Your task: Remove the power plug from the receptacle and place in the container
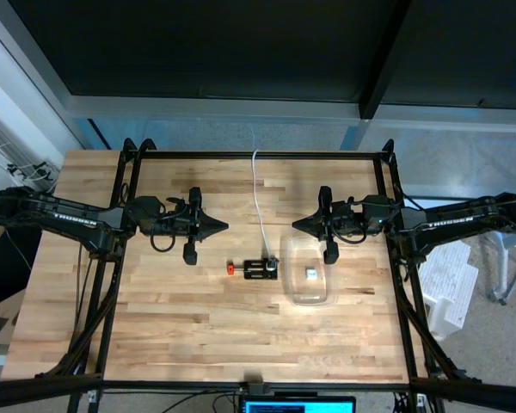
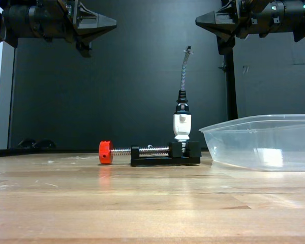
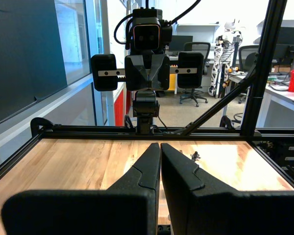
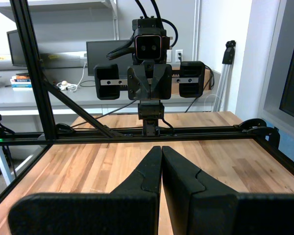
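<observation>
The white receptacle [image 2: 182,125] stands upright in a small black vise [image 2: 165,153] with a red knob [image 2: 105,152]. The black power plug [image 2: 181,103] sticks out of its top, and the cord [image 1: 258,198] rises behind it. The clear container [image 1: 285,277] lies just right of the vise [image 1: 260,268]. My left gripper [image 1: 224,226] is shut and hovers high, to the left of and beyond the vise. My right gripper [image 1: 295,226] is shut and hovers high over the container's far end. Each wrist view shows shut fingers [image 3: 147,166] [image 4: 148,169] pointing at the opposite arm.
A small white square chip [image 1: 310,273] lies inside the container. The white cord runs from the vise to the table's far edge. A black metal frame [image 1: 258,155] borders the wooden table. Bare wood lies in front of the vise.
</observation>
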`<state>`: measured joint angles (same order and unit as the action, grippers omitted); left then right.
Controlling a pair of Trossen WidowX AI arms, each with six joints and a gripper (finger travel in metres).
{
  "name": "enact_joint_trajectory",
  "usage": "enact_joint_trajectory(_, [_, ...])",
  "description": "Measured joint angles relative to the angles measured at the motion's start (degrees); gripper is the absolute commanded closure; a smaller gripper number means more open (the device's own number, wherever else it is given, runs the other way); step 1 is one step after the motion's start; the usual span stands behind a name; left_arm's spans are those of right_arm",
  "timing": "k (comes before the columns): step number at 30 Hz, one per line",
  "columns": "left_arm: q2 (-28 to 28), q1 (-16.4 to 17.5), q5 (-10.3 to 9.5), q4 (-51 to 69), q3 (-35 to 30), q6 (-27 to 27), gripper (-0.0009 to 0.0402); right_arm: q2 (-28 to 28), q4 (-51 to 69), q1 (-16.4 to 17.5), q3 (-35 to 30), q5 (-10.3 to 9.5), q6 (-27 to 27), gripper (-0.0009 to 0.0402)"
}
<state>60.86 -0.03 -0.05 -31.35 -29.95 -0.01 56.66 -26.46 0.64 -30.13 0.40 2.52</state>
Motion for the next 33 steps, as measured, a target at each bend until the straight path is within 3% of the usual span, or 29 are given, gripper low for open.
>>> enact_joint_trajectory(16, [0.00, 0.02, 0.00, 0.00, 0.00, 0.00, 0.0393, -0.02, 1.97, 0.22, -0.92, -0.59, 1.44, 0.0393])
enact_joint_trajectory(24, [0.00, 0.02, 0.00, 0.00, 0.02, -0.02, 0.0393, 1.68, 34.29, 1.57, -12.46, -0.68, 1.11, 0.0393])
enact_joint_trajectory(33, [-0.02, 0.02, 0.00, 0.00, 0.02, -0.02, 0.0393, 11.17, 56.35, 5.14, -23.82, 0.02, 1.03, 0.0393])
